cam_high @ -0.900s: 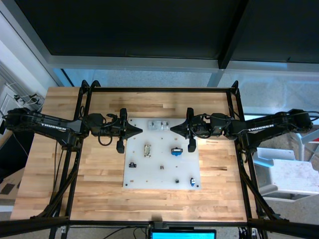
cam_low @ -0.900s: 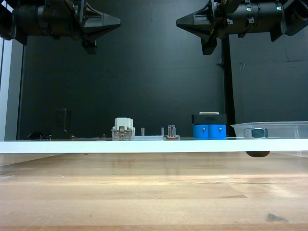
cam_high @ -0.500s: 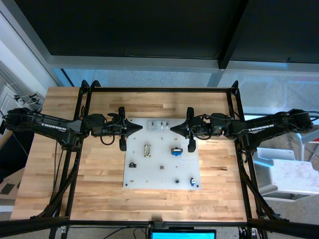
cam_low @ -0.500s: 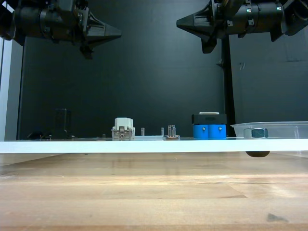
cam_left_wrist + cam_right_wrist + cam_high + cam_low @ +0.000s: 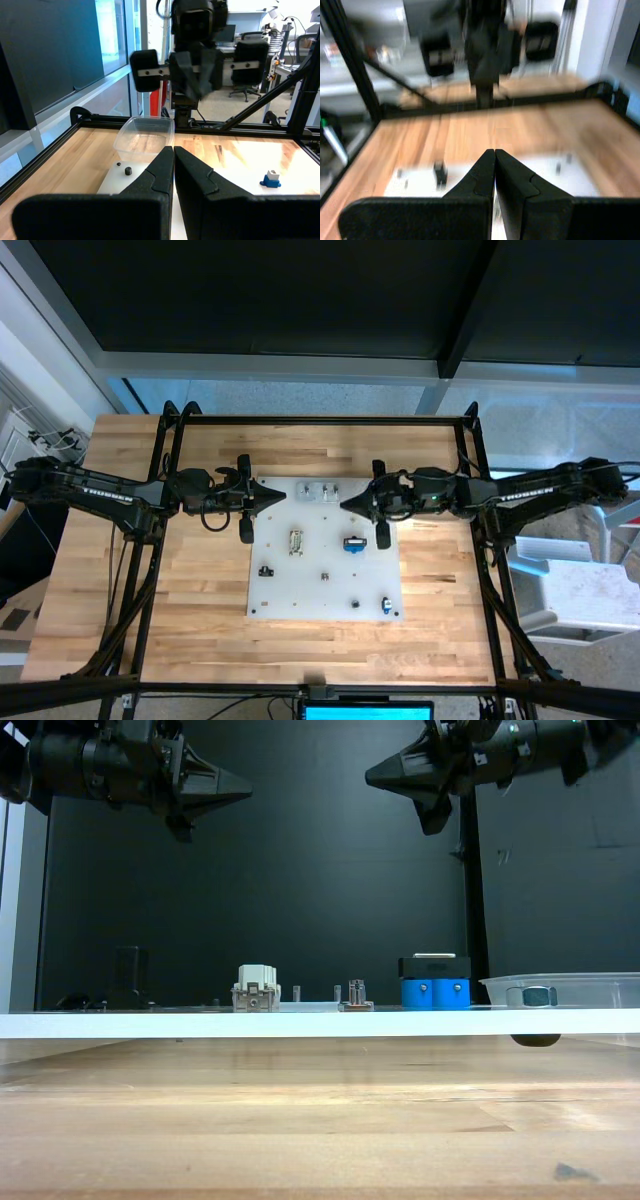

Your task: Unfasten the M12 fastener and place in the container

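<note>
Both arms stretch level, high over the board (image 5: 300, 590): left gripper (image 5: 281, 501) centre-left, right gripper (image 5: 345, 505) centre-right, tips facing, fingers pressed together.

Over the board (image 5: 290, 590), the right gripper (image 5: 342, 505) has edged inward and nearer; the left gripper (image 5: 283, 496) has dipped slightly lower.

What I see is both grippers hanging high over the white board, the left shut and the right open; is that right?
Not quite: the right gripper is shut too, its fingertips meeting in the right wrist view. The left gripper is shut, and both hang high over the white board.
</note>
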